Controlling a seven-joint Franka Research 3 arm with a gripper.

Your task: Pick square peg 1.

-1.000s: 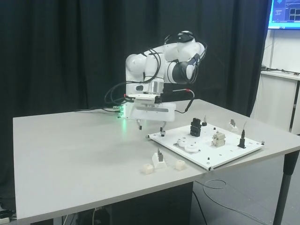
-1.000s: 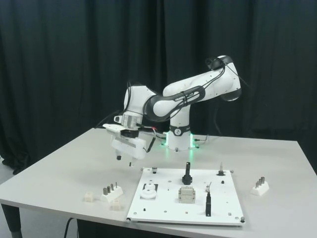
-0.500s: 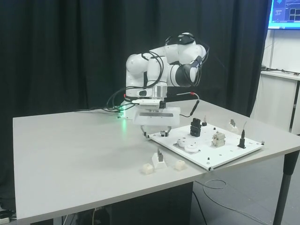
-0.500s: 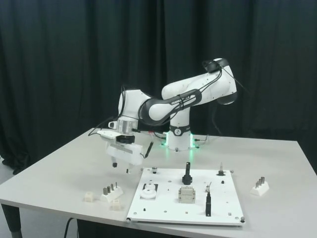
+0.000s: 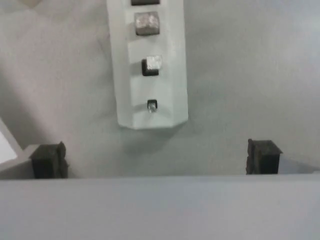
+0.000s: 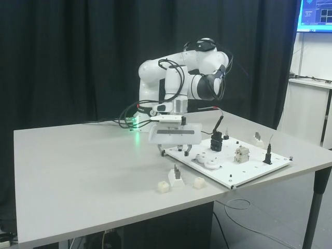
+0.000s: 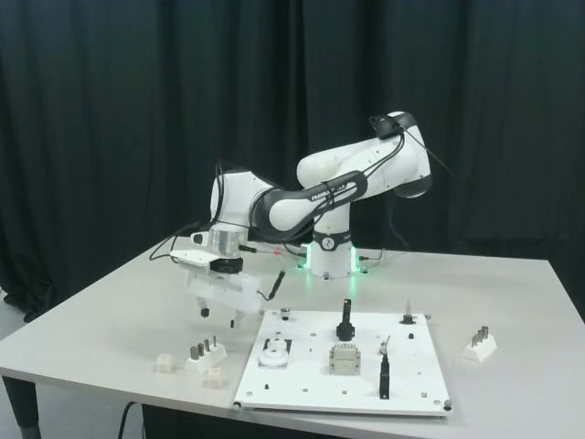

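A white peg holder (image 5: 150, 90) lies on the grey table and carries three grey square pegs in a row, from large (image 5: 147, 22) through middle (image 5: 152, 64) to small (image 5: 152, 106). Which one is peg 1 I cannot tell. My gripper (image 5: 156, 158) hangs open above the table just off the holder's small-peg end, with nothing between its black fingertips (image 5: 48, 160). In the room views the gripper (image 6: 175, 152) (image 7: 218, 316) hovers above and slightly behind the holder (image 6: 176, 179) (image 7: 207, 358), not touching it.
A white assembly board (image 6: 249, 168) (image 7: 302, 384) with black and grey parts lies right beside the holder. Two small white blocks (image 7: 164, 363) (image 7: 214, 379) flank the holder near the table's front edge. A second peg holder (image 7: 480, 345) sits beyond the board.
The arm has swung the gripper down and forward over the last second, bringing it from beside the board's back corner to just above the peg holder. The fingers stayed open.
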